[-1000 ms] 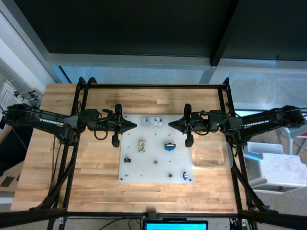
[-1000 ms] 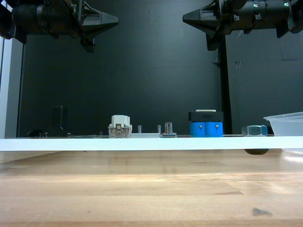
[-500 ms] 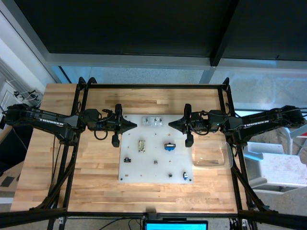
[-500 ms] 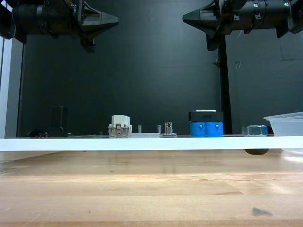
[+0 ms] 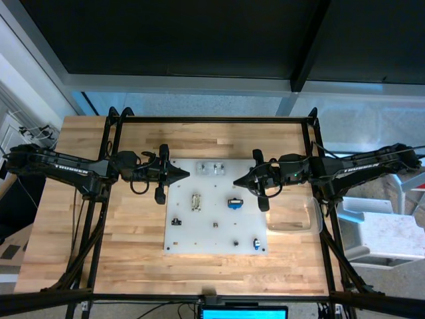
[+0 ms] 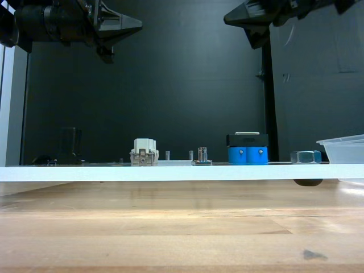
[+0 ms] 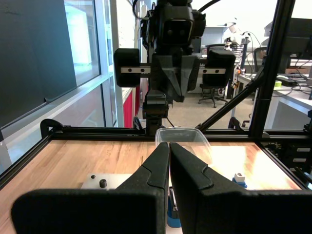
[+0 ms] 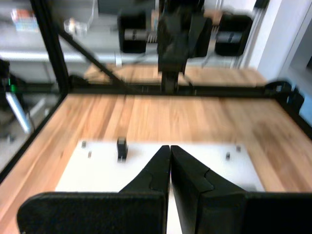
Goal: Unfasten the M12 fastener and place in the container
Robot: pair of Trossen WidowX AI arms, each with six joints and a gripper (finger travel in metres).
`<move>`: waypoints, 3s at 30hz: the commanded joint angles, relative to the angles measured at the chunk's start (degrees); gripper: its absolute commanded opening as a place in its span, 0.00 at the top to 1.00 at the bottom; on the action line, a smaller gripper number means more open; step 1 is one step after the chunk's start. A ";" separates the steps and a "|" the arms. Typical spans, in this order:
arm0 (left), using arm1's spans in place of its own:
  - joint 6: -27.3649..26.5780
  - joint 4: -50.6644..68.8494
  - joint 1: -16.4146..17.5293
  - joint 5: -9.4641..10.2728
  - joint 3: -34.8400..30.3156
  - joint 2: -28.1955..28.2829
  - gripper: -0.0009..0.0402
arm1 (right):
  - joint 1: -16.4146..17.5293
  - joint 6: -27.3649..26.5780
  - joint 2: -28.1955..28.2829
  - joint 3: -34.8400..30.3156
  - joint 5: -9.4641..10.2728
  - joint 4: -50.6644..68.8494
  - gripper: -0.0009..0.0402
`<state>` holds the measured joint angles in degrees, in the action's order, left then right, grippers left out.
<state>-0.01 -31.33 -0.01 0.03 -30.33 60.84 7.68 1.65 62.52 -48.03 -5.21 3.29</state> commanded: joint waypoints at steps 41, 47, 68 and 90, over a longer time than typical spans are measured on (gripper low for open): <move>0.00 -0.02 0.02 -0.02 0.00 0.02 0.98 | 14.34 47.63 41.42 -49.27 0.55 69.88 0.98; 0.00 -0.02 0.00 -0.02 0.00 0.02 0.98 | 16.24 53.37 45.88 -52.59 2.51 70.16 0.98; 0.00 -0.02 0.02 -0.02 0.00 0.02 0.98 | 18.23 52.52 55.87 -55.60 6.14 68.28 0.73; 0.00 -0.02 0.00 0.00 0.00 0.02 0.98 | 18.71 54.58 60.72 -55.21 4.61 65.79 0.40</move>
<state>-0.03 -31.35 -0.01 0.01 -30.33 60.86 26.33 56.27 123.02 -103.37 -0.67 69.14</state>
